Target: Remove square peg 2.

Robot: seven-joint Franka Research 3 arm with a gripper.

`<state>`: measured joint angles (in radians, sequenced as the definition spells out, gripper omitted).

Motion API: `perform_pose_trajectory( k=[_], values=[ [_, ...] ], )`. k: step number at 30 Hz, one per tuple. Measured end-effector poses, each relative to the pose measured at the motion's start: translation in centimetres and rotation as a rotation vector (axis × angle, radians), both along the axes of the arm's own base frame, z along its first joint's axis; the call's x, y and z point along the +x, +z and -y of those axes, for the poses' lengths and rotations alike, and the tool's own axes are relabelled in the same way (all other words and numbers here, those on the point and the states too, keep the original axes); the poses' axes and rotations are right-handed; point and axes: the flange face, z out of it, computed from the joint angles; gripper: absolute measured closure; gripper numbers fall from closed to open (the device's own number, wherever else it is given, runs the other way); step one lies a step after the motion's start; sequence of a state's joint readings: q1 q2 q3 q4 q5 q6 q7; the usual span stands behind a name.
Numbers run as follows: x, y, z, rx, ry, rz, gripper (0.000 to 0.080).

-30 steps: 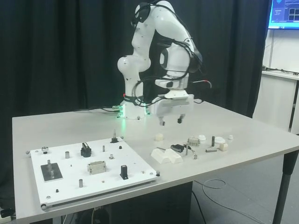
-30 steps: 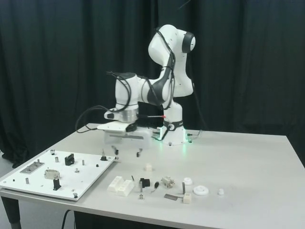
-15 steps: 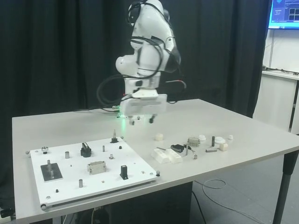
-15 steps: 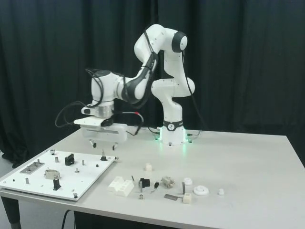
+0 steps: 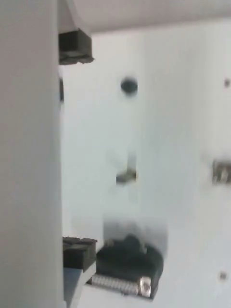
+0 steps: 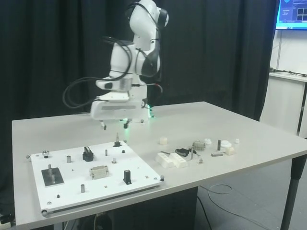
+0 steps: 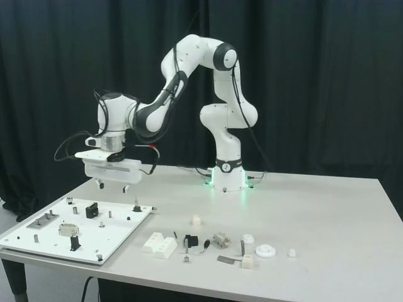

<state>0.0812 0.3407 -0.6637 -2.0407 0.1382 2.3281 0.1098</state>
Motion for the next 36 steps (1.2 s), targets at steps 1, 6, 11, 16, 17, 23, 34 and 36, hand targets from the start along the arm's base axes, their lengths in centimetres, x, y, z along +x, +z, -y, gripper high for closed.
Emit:
perform_pose_trajectory(
  k=[1,6,11,16,17,23,34,36],
  values=[
    [-0.2,-0.2,0.5,0.001,-0.007,0.007,0.0003],
    [-1.0,-1.7,2.3,0.017,-0.027,0.040,0.0003],
    [-1.4,-3.6,3.2,0.038,-0.041,0.064,0.0003],
    [-1.4,-5.3,3.5,0.049,-0.048,0.074,0.0003],
    [-1.3,-5.6,3.6,0.049,-0.048,0.074,0.0003],
    [-1.1,-7.0,3.7,0.047,-0.037,0.065,0.0003],
    [-0.7,-8.6,3.9,0.047,-0.032,0.043,0.0003],
    [-0.8,-8.8,4.0,0.050,-0.032,0.041,0.0003]
  ],
)
